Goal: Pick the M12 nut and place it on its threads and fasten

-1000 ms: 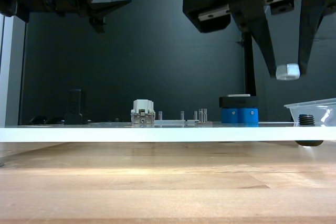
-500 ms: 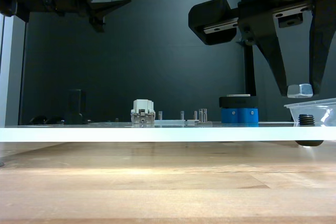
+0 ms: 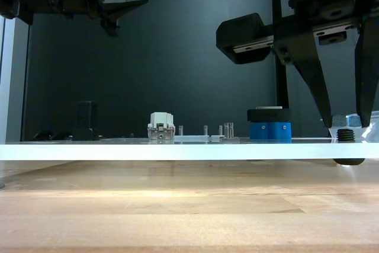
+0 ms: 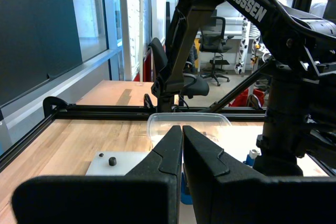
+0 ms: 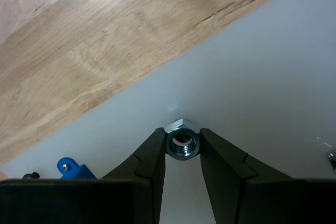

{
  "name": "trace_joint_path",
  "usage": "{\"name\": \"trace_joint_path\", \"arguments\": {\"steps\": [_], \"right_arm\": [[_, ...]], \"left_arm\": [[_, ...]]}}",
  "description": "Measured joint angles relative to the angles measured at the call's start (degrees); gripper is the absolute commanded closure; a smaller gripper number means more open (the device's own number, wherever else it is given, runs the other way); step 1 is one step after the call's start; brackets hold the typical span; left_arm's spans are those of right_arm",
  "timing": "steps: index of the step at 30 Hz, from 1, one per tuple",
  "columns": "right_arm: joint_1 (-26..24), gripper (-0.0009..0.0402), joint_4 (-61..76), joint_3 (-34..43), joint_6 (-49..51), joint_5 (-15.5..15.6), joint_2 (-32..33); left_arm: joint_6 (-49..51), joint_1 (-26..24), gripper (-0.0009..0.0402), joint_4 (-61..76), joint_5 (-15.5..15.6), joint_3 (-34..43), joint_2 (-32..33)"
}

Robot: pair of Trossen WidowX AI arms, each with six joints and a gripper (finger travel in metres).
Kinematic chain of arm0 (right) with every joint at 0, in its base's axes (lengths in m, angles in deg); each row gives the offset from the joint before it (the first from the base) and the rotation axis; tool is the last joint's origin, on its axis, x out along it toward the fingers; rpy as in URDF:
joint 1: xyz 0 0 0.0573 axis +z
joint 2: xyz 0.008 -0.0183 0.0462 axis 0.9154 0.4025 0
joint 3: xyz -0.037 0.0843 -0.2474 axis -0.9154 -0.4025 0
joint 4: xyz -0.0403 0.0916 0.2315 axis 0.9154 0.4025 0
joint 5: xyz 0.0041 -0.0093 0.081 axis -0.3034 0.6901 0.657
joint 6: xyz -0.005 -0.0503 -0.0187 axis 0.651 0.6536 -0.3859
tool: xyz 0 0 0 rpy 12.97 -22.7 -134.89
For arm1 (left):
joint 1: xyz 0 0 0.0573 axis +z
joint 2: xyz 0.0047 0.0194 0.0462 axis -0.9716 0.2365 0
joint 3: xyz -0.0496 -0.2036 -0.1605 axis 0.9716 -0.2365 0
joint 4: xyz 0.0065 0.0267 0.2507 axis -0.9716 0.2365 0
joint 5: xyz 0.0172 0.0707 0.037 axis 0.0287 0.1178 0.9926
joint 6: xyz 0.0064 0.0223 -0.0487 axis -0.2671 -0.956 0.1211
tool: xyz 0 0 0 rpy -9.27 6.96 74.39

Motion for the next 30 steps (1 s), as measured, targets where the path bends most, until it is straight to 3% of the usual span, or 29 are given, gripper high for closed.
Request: {"name": "trace_joint_path", "arguments": {"steps": [30], "right_arm": [[0.00, 0.0380, -1.01, 0.02, -4.68, 0.09, 1.22]], "left_arm": [[0.00, 0.00, 0.0393, -0.02, 0.00, 0.02, 0.00]]}}
